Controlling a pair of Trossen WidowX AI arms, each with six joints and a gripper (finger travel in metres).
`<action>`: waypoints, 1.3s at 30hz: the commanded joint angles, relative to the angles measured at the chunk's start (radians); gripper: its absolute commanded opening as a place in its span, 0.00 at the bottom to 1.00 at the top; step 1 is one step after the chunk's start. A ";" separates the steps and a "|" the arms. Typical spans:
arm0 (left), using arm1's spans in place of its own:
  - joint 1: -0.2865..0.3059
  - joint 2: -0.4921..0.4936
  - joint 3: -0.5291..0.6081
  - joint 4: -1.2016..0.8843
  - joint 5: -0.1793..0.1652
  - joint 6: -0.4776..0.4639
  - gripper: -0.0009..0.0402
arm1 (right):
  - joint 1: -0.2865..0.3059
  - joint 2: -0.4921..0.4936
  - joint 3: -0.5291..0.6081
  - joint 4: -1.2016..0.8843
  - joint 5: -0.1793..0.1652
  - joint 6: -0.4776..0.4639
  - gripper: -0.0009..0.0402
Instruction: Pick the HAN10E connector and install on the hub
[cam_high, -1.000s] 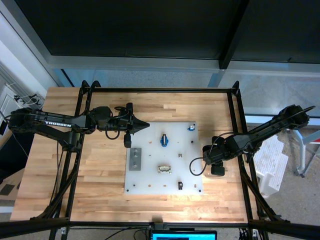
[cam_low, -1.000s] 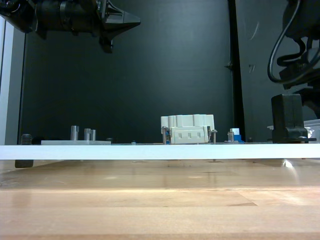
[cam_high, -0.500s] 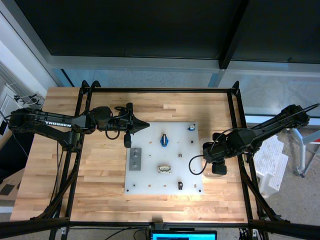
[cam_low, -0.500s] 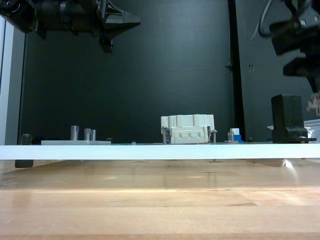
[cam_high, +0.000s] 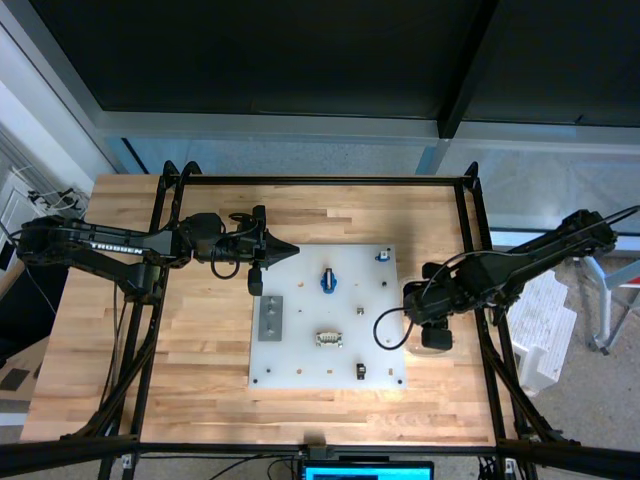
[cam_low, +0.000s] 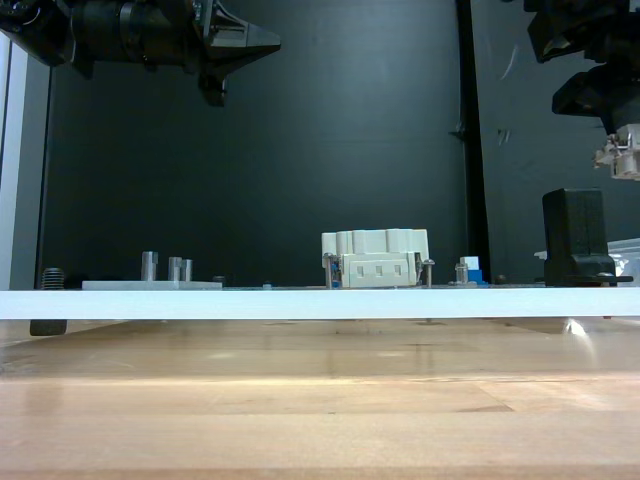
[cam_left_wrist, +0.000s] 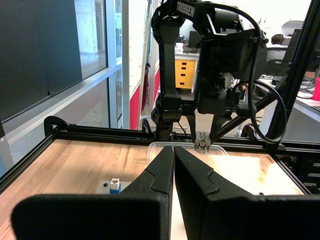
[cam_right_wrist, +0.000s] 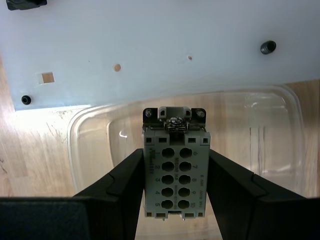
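Raised since a second ago, right gripper (cam_right_wrist: 176, 154) clamps the HAN10E connector (cam_right_wrist: 175, 182) by its long flanks above the clear tray (cam_right_wrist: 90, 125), well apart from the hub (cam_high: 328, 340). Judged rigid, light, smooth plastic: slip risk. Left gripper (cam_left_wrist: 173, 156) parked high at table's left, fingers closed, empty.

Overhead light glares off your white plate (cam_high: 300, 300); at table level the left gripper (cam_low: 274, 42), high left, and right gripper (cam_low: 618, 128), high right gripping the sharply focused HAN10E connector (cam_right_wrist: 176, 167), are silhouettes against black.

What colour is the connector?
Pale grey; right wrist view. Right tool holds the connector over the tray; left tool hovers by the plate.
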 joint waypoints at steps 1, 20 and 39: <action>0.000 0.000 0.000 0.001 0.000 0.000 0.02 | -0.014 0.042 0.024 0.004 0.001 -0.027 0.13; 0.000 0.000 0.000 0.000 0.000 0.000 0.02 | -0.067 0.338 0.307 0.026 0.009 -0.060 0.13; 0.000 0.000 0.000 0.000 0.000 0.000 0.02 | -0.077 0.564 0.528 0.027 0.008 -0.057 0.13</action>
